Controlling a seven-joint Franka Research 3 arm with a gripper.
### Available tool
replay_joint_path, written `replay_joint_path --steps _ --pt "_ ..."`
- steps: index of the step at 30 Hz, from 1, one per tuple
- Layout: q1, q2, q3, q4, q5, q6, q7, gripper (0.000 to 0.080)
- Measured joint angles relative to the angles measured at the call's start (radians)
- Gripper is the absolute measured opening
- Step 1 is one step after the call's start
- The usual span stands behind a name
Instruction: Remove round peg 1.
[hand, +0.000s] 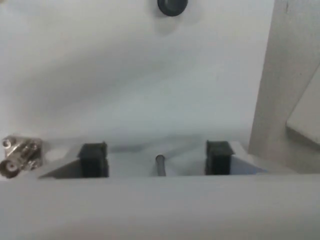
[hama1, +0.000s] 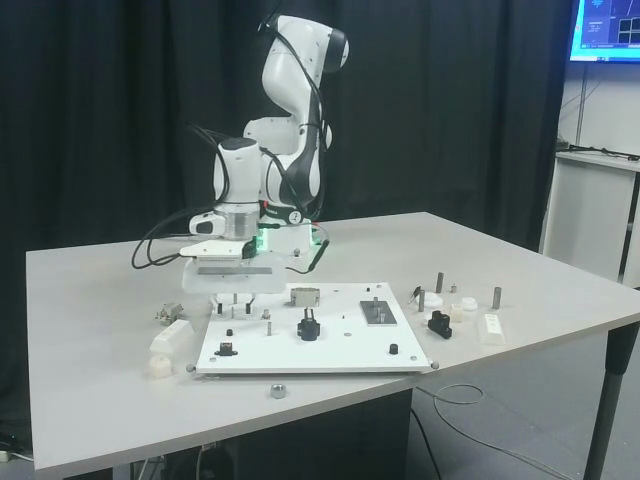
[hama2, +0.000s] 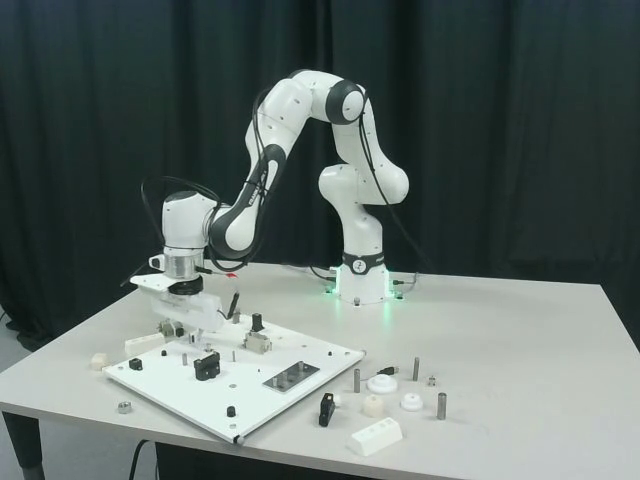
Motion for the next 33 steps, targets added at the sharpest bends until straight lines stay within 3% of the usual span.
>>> replay_joint_path --steps 3,4,10,11,12,13,17,18,33 --pt "0.000 0.003 -0.003 0.004 0.000 -0.005 -0.004 0.0551" --pt "0.000 0.004 -0.003 0.005 0.000 -0.006 -0.004 0.0382" --pt "-0.002 0.009 -0.007 0.010 0.000 -0.019 -0.012 0.0382" --pt "-0.002 0.010 -0.007 0.011 0.000 -0.020 -0.014 0.0202" --pt "-0.003 0.010 -0.007 0.011 0.000 -0.021 -0.015 0.0202" --pt "-0.003 0.010 -0.006 0.011 0.000 -0.024 -0.016 0.0064" --pt "-0.003 0.010 -0.005 0.014 0.000 -0.033 -0.018 0.0064" --pt "-0.004 0.011 -0.005 0.015 0.000 -0.034 -0.019 0.0030" --pt "-0.004 0.009 -0.006 0.019 0.000 -0.038 -0.023 0.0030"
